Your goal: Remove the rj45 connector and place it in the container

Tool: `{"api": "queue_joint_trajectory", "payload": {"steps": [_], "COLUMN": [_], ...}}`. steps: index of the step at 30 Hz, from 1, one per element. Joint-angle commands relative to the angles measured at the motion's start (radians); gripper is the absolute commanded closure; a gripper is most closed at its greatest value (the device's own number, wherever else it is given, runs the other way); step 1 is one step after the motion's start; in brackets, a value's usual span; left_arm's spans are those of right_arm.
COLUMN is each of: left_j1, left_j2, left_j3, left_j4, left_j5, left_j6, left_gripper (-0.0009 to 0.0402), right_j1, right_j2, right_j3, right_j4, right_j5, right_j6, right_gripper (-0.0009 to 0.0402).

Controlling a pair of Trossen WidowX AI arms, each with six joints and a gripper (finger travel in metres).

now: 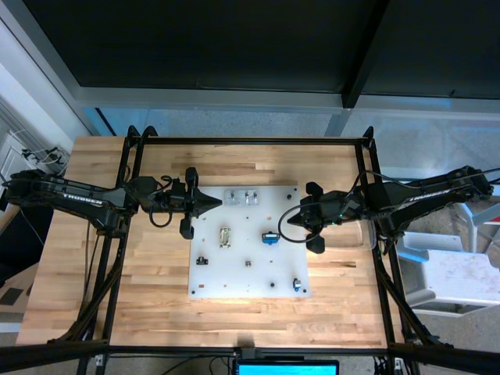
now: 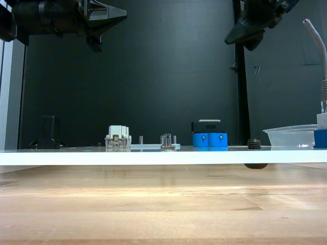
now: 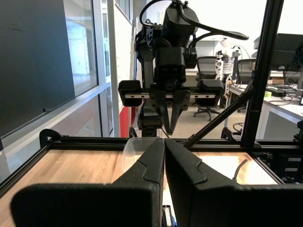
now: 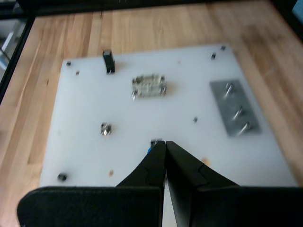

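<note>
Left tool (image 3: 164, 142): fingers pressed together, nothing held. It hangs high above the far-left corner of the white board (image 1: 234, 277), pointing inward. Judged parked.

Rj45 connector (image 1: 270, 237): taken to be the dark plug with a pale top strip, seated in a blue holder (image 2: 209, 140) a little right of the board's centre. Not yet removed.

Orientation: the plug lies flat and low in the holder. It is wider than tall in the low view. From above it is slightly longer across the board than front to back. The long axis is therefore judged roughly parallel to the board's near edge. Which end faces which side cannot be told.

Right tool (image 4: 161, 143): fingers closed to a narrow point, empty. It is well above the board and aimed down at the holder.

Container (image 2: 291, 137): on the desk (image 1: 94, 234) just off the board's right edge, beneath the right arm.

Risks from here:
- The right tool has to spread before it descends; closed as it is, the tip would strike the plug's top instead of straddling it.
- If the plug is latched in the holder, a straight pull could lift or drag the board, or the fingers could slip off.
- A grip across the short, low body leaves little purchase, so the plug could twist on the way out.
- A release at the container's rim could drop the plug onto the desk, and contact could push the light tub away from the board.
</note>
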Motion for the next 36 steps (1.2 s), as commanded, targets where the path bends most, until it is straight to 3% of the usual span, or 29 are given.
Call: {"api": "queue_joint_trajectory", "payload": {"steps": [1,4,7,11,25,36], "left_j1": [0.0,0.0,0.0,0.0,0.0,0.0], "left_j2": [0.0,0.0,0.0,0.0,0.0,0.0], "left_j3": [0.0,0.0,0.0,0.0,0.0,0.0], "left_j4": [0.0,0.0,0.0,0.0,0.0,0.0], "left_j5": [0.0,0.0,0.0,0.0,0.0,0.0], "left_j6": [0.0,0.0,0.0,0.0,0.0,0.0], "left_gripper": [0.0393,0.0393,0.0393,0.0393,0.0393,0.0393], "right_j1": [0.025,0.047,0.074,0.117,0.298,0.394], "right_j2": [0.001,0.001,0.001,0.002,0.152,0.271], "right_j3": [0.018,0.029,0.046,0.059,0.221,0.274], "right_j4": [-0.055,-0.098,-0.165,-0.214,-0.509,-0.518], "right_j5": [0.0,0.009,0.052,0.076,0.075,0.065], "right_j6": [0.024,0.042,0.063,0.094,0.266,0.378], "right_gripper": [0.0393,0.0393,0.0393,0.0393,0.0393,0.0393]}}
